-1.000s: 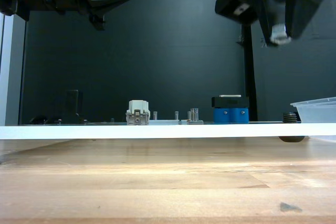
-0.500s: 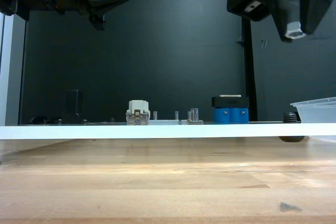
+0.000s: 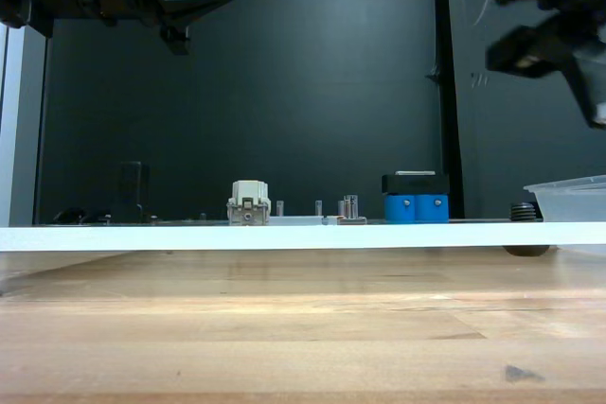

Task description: Unfasten the M12 fastener and place in the container

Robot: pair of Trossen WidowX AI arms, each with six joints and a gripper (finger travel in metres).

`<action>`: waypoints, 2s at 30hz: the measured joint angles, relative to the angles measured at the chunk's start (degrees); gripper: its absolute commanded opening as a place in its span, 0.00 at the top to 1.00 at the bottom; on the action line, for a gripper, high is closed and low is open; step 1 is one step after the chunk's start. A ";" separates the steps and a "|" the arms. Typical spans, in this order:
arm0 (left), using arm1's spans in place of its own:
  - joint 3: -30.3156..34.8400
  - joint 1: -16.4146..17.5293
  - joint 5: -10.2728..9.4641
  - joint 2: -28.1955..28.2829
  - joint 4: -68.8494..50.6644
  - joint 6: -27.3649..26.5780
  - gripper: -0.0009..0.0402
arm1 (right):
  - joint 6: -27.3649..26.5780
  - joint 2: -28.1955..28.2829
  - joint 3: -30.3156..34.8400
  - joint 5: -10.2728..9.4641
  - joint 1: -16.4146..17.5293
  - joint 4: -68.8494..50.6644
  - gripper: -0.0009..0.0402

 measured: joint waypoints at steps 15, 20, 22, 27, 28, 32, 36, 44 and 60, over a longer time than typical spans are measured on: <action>0.00 0.00 0.00 0.00 0.00 0.00 0.98 | 9.18 -14.86 -15.80 0.00 -0.02 0.55 0.98; -0.02 0.00 0.02 0.00 0.00 0.00 0.98 | 11.47 -17.31 -18.23 0.00 -0.02 0.59 0.98; 0.00 0.00 0.02 0.00 0.00 0.00 0.98 | 11.67 -17.57 -18.69 0.00 -0.02 0.55 0.98; -0.02 0.00 0.00 0.00 0.00 0.00 0.98 | 12.11 -17.75 -18.95 0.00 -0.02 0.61 0.95; 0.00 0.00 0.02 0.00 0.00 0.00 0.98 | 12.11 -17.75 -18.95 0.02 -0.02 0.61 0.94; 0.00 0.00 0.00 0.00 0.00 0.00 0.98 | 12.83 -17.75 -18.95 0.20 -0.02 0.61 0.86; -0.02 0.00 0.02 0.00 0.00 0.00 0.98 | 12.96 -17.75 -18.95 0.46 -0.02 0.61 0.77; 0.00 0.00 0.00 0.00 0.02 0.00 0.98 | 12.96 -17.75 -18.95 0.46 -0.02 0.59 0.63; 0.00 0.00 0.02 0.00 0.00 -0.02 0.98 | 12.98 -17.75 -18.95 0.44 0.00 0.59 0.42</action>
